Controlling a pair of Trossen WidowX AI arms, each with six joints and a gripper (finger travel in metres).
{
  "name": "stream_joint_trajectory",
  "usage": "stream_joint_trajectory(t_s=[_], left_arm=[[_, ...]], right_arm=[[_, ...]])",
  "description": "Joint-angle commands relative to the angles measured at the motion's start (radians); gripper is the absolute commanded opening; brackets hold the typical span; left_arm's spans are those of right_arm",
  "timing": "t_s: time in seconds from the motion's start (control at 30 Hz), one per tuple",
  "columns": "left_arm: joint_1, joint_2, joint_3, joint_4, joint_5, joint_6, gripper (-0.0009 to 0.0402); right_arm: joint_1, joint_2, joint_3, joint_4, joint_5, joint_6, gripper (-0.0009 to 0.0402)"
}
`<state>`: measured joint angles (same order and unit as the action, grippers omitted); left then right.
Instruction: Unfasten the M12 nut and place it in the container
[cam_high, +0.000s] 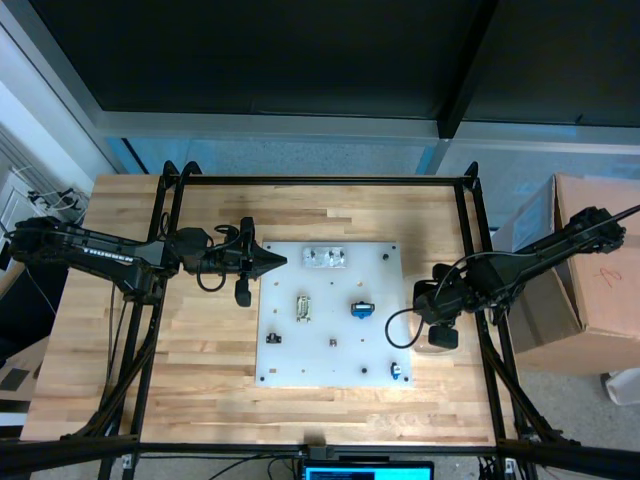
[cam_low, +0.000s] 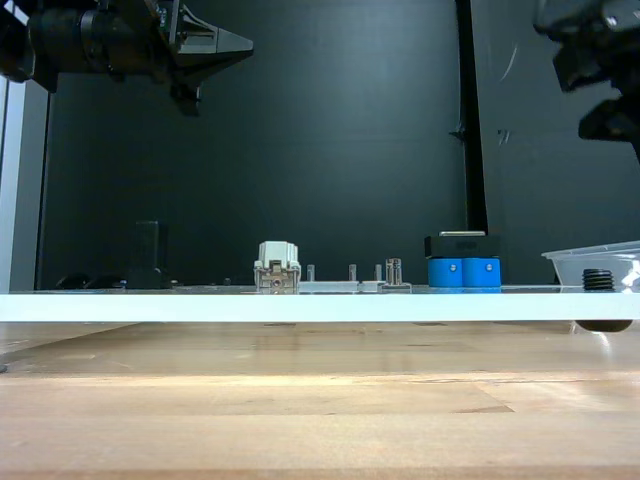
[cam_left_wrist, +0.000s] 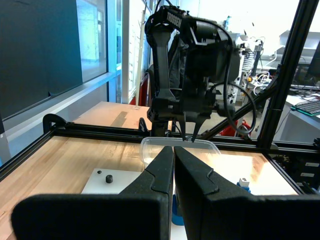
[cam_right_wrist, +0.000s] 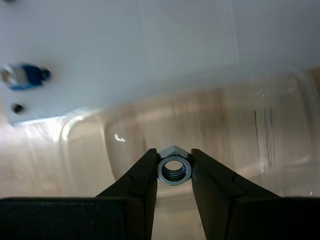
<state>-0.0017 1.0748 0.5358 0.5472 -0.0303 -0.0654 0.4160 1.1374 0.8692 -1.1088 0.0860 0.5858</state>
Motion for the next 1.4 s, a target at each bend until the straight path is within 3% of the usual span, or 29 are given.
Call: stream_joint_trajectory(t_s=[0.03, 0.23, 0.47, 0.83, 0.97, 1.4], left_arm=[[0.0, 0.0, 0.0, 0.0, 0.0, 0.0, 0.0], [0.0, 0.0, 0.0, 0.0, 0.0, 0.0, 0.0], [0.0, 0.0, 0.0, 0.0, 0.0, 0.0, 0.0], [0.0, 0.0, 0.0, 0.0, 0.0, 0.0, 0.0], [0.0, 0.0, 0.0, 0.0, 0.0, 0.0, 0.0], [0.0, 0.0, 0.0, 0.0, 0.0, 0.0, 0.0]], right_arm=[[0.0, 0.0, -0.06, 0.043, 0.0, 0.0, 0.0032], [-0.001, 0.005, -0.19, 0.174, 0.0, 0.009, 0.0032], [-0.001, 0.036, -0.236, 0.219, -0.01, 0.011, 0.0045], [0.001, 0.055, -0.24, 0.237, -0.009, 0.005, 0.0194], [0.001, 0.055, -0.24, 0.236, -0.009, 0.004, 0.0222], [0.0, 0.055, -0.221, 0.227, -0.016, 0.003, 0.0214]])
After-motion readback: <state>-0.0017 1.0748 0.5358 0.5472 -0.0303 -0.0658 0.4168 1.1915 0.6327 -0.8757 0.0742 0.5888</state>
